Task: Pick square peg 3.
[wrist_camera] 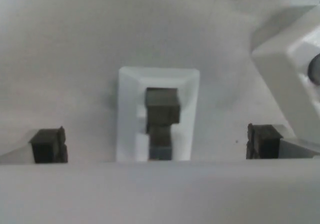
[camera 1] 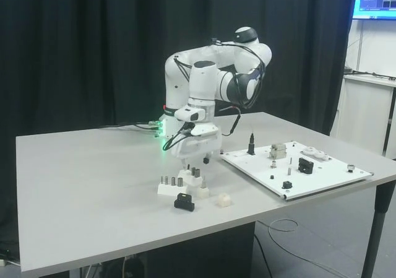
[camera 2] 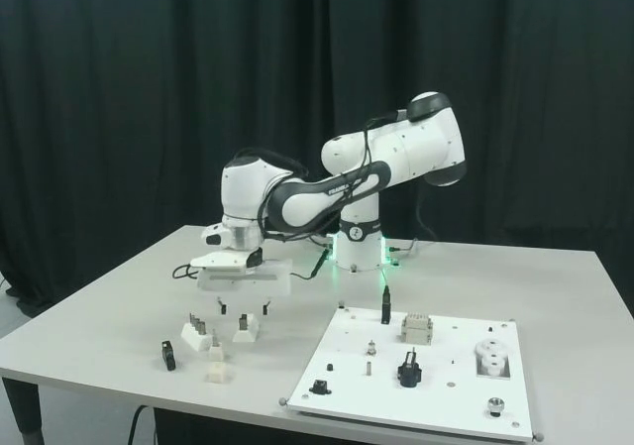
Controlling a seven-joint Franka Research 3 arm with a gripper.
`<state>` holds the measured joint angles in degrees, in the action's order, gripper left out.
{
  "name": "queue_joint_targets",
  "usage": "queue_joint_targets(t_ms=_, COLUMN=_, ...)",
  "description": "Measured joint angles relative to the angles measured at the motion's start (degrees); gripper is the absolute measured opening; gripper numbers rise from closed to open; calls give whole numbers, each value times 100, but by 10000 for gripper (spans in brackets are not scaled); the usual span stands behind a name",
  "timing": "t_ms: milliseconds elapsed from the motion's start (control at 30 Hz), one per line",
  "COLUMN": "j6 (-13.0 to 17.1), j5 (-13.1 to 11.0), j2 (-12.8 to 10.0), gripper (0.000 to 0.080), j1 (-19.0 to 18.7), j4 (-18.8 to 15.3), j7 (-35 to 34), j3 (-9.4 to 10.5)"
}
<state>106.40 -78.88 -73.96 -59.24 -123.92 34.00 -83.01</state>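
**Operator:** Where is the claw right now?

**Spotter:** You have the claw (camera 1: 200,162) hanging over the near part of the grey table (camera 1: 80,179), just above the small white holders. In the wrist view its two fingertips (wrist_camera: 48,145) stand wide apart, one at each side, with nothing between them, so it is spread and holding nothing.

**Operator:** And the square peg?

**Spotter:** Your square peg (wrist_camera: 162,110) stands upright in a white peg holder (wrist_camera: 131,109), midway between the two fingertips in the wrist view, and it is not touched by either. (It looks like a dark block with a second, lower block just beside it in the same holder; I cannot tell which number it carries.) In the second room view that holder (camera 2: 245,332) sits right below the claw (camera 2: 244,307).

**Operator:** What else is near it?

**Spotter:** Beside that holder you will see a longer white block (camera 1: 168,187) with several small upright pegs in it, a small white cube (camera 1: 223,199) nearer the table edge, and a black part (camera 1: 184,202) lying on the table close to the cube. The white task board (camera 1: 322,174) lies well apart, toward the far side of the arm, with a few small black and grey fixtures on it. At the arm's base (camera 2: 359,254) a green light glows.
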Motion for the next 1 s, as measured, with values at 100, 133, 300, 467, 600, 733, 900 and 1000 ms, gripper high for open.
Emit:
queue_joint_targets(t_ms=100, j6=-1, j5=6, j2=-37, gripper=800, j1=149, j4=117, j7=36, j3=77)
queue_joint_targets(t_ms=133, j6=-1, j5=10, j2=-46, gripper=800, j1=195, j4=150, j7=50, j3=103)
queue_joint_targets(t_ms=300, j6=-16, j5=40, j2=-62, gripper=800, j1=378, j4=256, j7=120, j3=205)
queue_joint_targets(t_ms=467, j6=-104, j5=63, j2=-69, gripper=800, j1=497, j4=303, j7=181, j3=258)
queue_joint_targets(t_ms=600, j6=-207, j5=79, j2=-79, gripper=800, j1=542, j4=306, j7=215, j3=260)
queue_joint_targets(t_ms=733, j6=-272, j5=84, j2=-79, gripper=800, j1=563, j4=306, j7=221, j3=259)
queue_joint_targets(t_ms=900, j6=-298, j5=84, j2=-79, gripper=800, j1=567, j4=306, j7=224, j3=256)
queue_joint_targets(t_ms=1000, j6=-302, j5=83, j2=-79, gripper=800, j1=567, j4=312, j7=224, j3=247)
